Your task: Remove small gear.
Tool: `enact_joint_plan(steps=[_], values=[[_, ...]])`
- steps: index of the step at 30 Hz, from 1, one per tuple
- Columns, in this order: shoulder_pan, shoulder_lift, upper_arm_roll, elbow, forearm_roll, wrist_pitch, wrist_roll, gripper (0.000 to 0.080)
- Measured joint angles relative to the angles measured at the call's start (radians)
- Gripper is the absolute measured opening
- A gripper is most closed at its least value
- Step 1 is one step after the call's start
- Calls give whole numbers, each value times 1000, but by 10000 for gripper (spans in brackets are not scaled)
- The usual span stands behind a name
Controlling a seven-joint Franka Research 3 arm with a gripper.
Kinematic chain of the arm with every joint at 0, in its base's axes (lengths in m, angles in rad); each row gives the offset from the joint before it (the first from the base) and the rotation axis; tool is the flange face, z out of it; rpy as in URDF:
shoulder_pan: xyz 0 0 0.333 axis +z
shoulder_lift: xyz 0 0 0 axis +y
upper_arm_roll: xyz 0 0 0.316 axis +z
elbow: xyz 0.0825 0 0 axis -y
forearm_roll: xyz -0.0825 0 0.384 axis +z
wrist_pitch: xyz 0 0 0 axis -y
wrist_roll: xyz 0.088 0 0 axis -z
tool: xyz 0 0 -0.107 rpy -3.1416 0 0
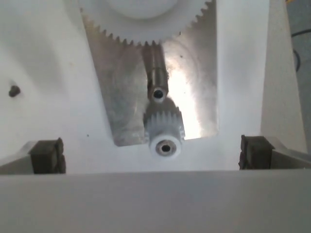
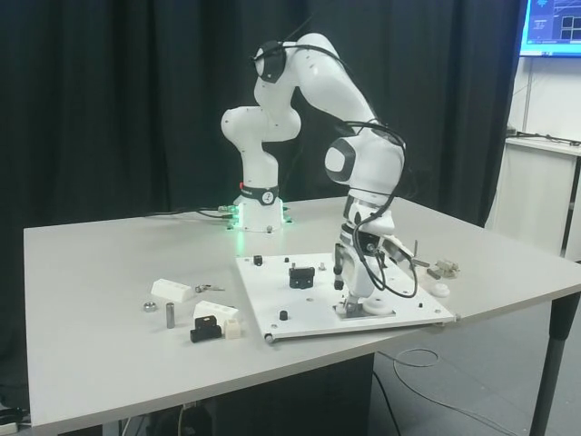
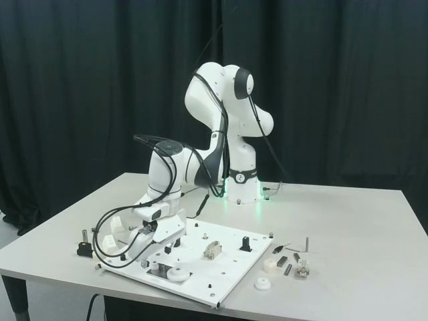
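While the arm (image 3: 200, 160) is bent low over the white board (image 2: 272, 300), the end effector (image 1: 150, 153) sits spread wide, with nothing held. Wrist view: the two black pads (image 1: 47, 156) stand well apart, one on each side of the small gear (image 1: 164, 131), neither touching it.

Small gear is white, seated in a recess of the white fixture (image 1: 48, 73) over a grey metal plate (image 1: 121, 92). A dark hole shows in the centre of its hub. Just beside it is a metal shaft (image 1: 156, 73) with a hole in its end face; the shaft runs from the small gear toward the large white gear (image 1: 146, 22). Large gear's teeth reach the far end of the shaft. A small black screw (image 1: 14, 90) sits in the fixture, well apart from the gears.

First room view: the fixture is near the board's front right corner, the end effector right above it. A black bracket (image 2: 299, 275) stands mid-board. Loose white blocks (image 2: 171, 290) and a black part (image 2: 206, 329) lie on the surface (image 2: 91, 272) off the board's left edge; small metal parts (image 2: 445, 267) lie off its right edge.

Second room view: the large gear is visible near the board's front edge, under the wrist.
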Motion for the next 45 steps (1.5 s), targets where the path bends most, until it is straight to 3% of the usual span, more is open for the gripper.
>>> enact_joint_plan(steps=[18,31,32,37,38,45], values=[[-8,2,0,-43,10,67,-20,800],[-10,8,0,-46,11,82,-25,800],[-10,9,0,-46,11,83,-25,678],[-11,10,0,-48,12,86,-25,678],[-11,10,0,-49,13,87,-25,518],[-13,17,-3,-49,13,129,-28,518]])
